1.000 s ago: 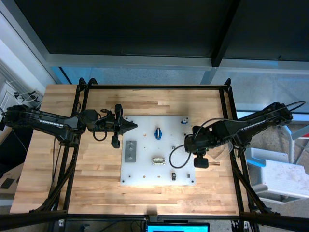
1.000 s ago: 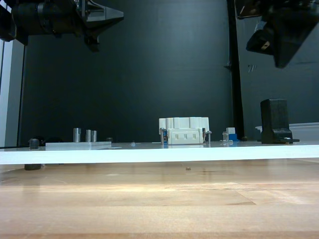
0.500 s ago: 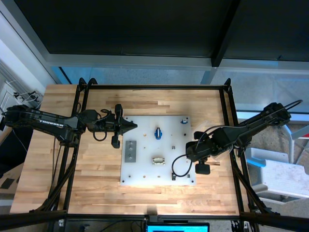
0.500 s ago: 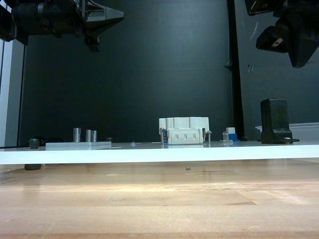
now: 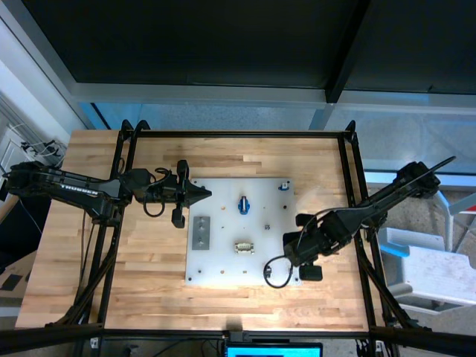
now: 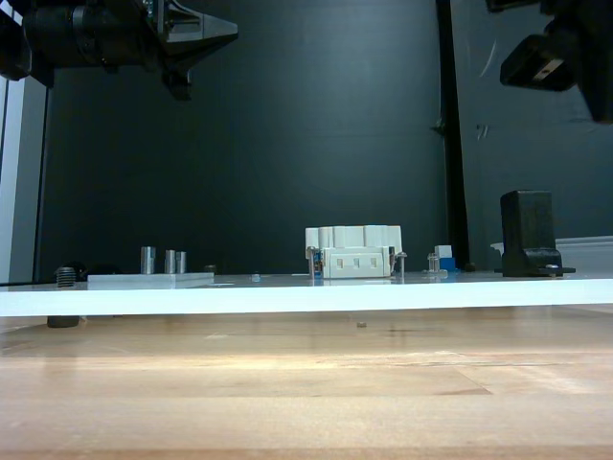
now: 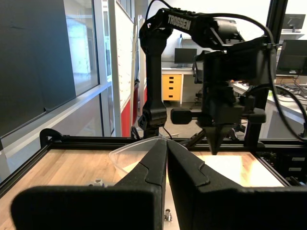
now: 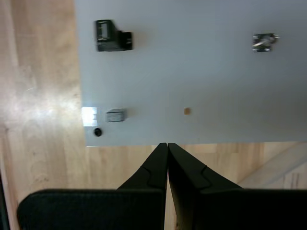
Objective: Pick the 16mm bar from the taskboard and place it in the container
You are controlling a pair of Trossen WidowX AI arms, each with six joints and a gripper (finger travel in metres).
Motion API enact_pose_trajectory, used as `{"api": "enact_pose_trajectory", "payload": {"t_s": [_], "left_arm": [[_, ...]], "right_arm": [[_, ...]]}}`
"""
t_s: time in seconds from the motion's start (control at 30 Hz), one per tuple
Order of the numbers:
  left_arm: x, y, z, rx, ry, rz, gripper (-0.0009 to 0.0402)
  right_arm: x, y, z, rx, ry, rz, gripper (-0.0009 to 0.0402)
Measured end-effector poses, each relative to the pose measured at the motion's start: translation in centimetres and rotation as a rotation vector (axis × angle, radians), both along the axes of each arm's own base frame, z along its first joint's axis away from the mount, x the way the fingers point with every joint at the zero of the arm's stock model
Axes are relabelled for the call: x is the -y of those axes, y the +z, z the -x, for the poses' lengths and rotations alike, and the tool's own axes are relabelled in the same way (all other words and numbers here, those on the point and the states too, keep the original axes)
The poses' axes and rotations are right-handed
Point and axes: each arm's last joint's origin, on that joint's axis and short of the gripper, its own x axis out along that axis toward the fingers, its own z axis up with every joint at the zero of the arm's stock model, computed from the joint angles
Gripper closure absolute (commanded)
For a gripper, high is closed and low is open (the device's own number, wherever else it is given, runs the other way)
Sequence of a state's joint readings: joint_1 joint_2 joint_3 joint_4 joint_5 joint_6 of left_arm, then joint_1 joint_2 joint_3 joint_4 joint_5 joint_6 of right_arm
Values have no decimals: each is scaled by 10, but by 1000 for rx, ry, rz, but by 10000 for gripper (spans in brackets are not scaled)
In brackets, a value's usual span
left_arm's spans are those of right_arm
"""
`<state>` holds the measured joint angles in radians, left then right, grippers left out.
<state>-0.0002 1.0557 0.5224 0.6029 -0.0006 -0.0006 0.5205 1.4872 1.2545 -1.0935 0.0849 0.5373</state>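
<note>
The taskboard (image 5: 223, 260) is a white plate in the middle of the table. Three short metal bars (image 6: 169, 260) stand upright in its grey block (image 5: 201, 231). I cannot tell which of them is the 16mm bar. The clear container (image 7: 130, 154) shows in the left wrist view beyond the board, below the right arm. My left gripper (image 5: 204, 193) hovers shut and empty over the board's far-left corner, high above it (image 6: 226, 34). My right gripper (image 8: 167, 144) is shut and empty, held above the board's right edge (image 5: 294, 250).
The board also carries a blue knob (image 5: 243, 204), a white connector (image 6: 352, 251), a black fitting (image 8: 112, 41) near the front-right corner, and a small blue-and-white part (image 5: 283, 184). A black frame (image 5: 238, 134) surrounds the table. A white-grey bin (image 5: 439, 275) stands off to the right.
My right gripper has moved toward the table's near edge along the board's right side and risen in the low view. The left arm has not moved.
</note>
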Motion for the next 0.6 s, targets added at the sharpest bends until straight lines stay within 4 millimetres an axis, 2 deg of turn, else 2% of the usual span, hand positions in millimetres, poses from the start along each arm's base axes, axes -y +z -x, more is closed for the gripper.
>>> {"api": "enact_pose_trajectory", "payload": {"t_s": [0.37,0.6], "left_arm": [[0,0,0,0,0,0,393],[0,0,0,0,0,0,393]], "right_arm": [[-20,-4,-8,-27,19,5,392],[-33,-10,-6,-44,22,6,349]]}}
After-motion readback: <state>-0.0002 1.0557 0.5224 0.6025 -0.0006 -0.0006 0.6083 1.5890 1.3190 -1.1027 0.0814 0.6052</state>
